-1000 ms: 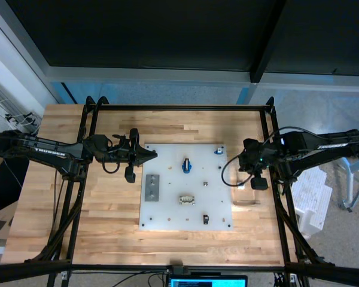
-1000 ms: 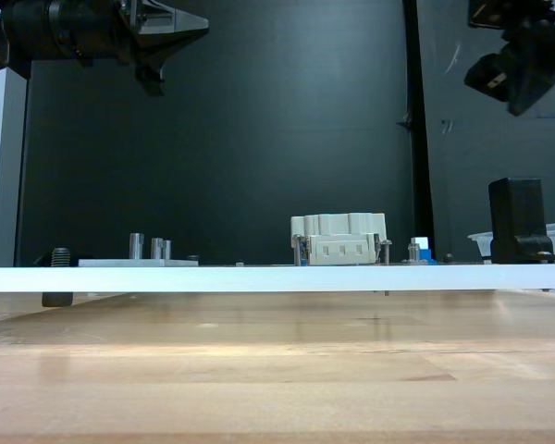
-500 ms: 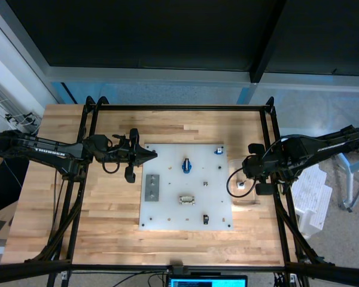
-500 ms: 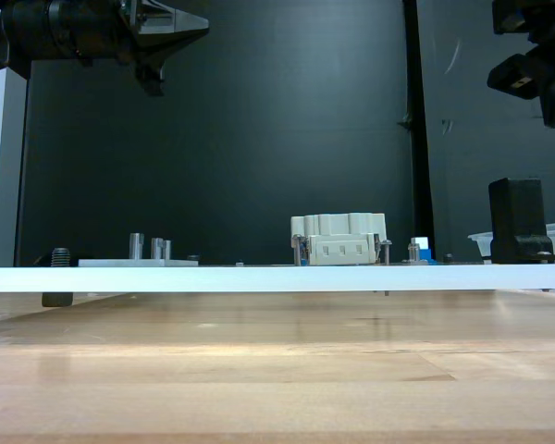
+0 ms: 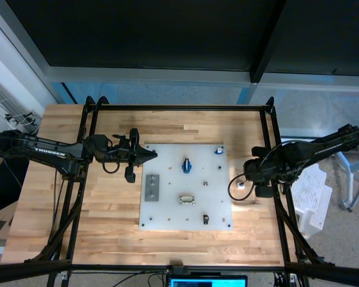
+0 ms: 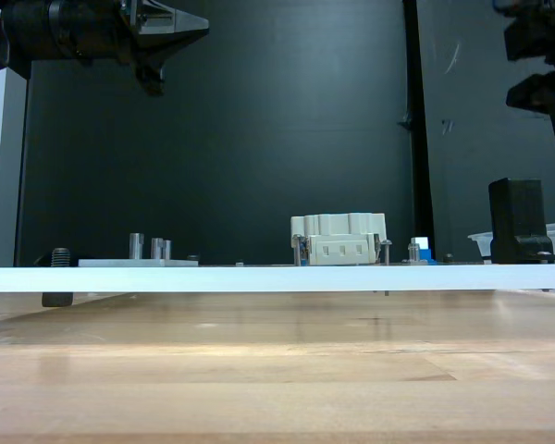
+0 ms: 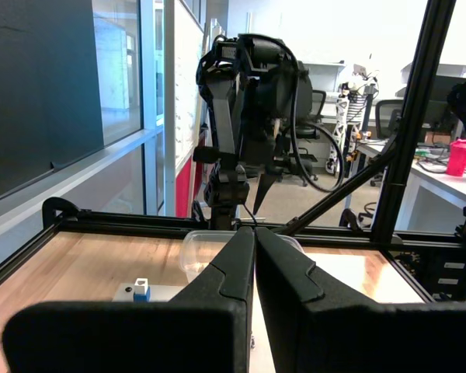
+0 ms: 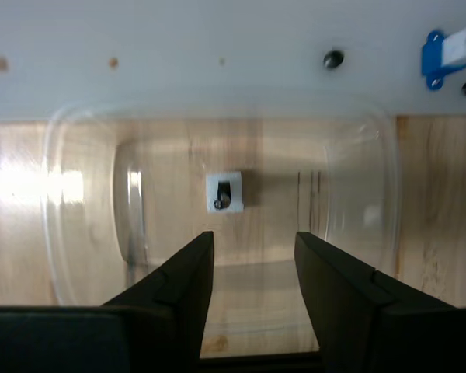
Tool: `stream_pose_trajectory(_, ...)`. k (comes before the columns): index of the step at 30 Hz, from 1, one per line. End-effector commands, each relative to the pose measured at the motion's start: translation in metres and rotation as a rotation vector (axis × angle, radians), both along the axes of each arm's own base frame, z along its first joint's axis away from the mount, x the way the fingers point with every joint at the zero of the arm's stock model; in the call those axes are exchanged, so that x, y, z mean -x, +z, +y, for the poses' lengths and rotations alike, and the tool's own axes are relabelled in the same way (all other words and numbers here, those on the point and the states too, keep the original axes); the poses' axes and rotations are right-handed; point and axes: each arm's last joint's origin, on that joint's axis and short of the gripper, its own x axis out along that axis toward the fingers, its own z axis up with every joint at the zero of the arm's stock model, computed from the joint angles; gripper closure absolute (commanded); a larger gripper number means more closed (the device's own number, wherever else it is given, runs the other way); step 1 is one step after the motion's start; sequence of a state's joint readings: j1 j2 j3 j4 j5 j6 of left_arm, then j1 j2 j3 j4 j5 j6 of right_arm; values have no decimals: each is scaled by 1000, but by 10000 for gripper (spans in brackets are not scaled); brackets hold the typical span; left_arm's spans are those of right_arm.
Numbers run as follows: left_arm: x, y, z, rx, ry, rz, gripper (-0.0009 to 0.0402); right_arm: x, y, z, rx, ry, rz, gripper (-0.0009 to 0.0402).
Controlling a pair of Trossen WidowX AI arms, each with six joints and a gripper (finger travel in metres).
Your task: Pick the USB connector and install on taskboard
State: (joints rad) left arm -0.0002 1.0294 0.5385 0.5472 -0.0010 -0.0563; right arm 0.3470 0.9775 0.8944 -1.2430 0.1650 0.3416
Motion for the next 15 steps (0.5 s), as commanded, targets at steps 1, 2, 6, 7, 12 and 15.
stream_pose_trajectory(1, 0, 0, 0, 0, 0, -1, 393, 0, -5, 0, -4, -16, -1, 229)
stream_pose_trajectory(2, 0, 0, 0, 0, 0, -1, 393, -1, -7, 1, -5, -16, -6, 226)
stream_pose_trajectory(6, 0, 0, 0, 0, 0, 0, 393, -4, -18, 2, -11, -15, -20, 220)
stream_pose_trajectory(7, 0, 0, 0, 0, 0, -1, 393, -3, -21, 2, -10, -17, -16, 219)
stream_pose_trajectory(12, 0, 0, 0, 0, 0, 0, 393, -3, -35, 2, -13, -30, -8, 220)
stream_pose_trajectory(15, 0, 0, 0, 0, 0, -1, 393, -2, -40, 2, -11, -29, -3, 220)
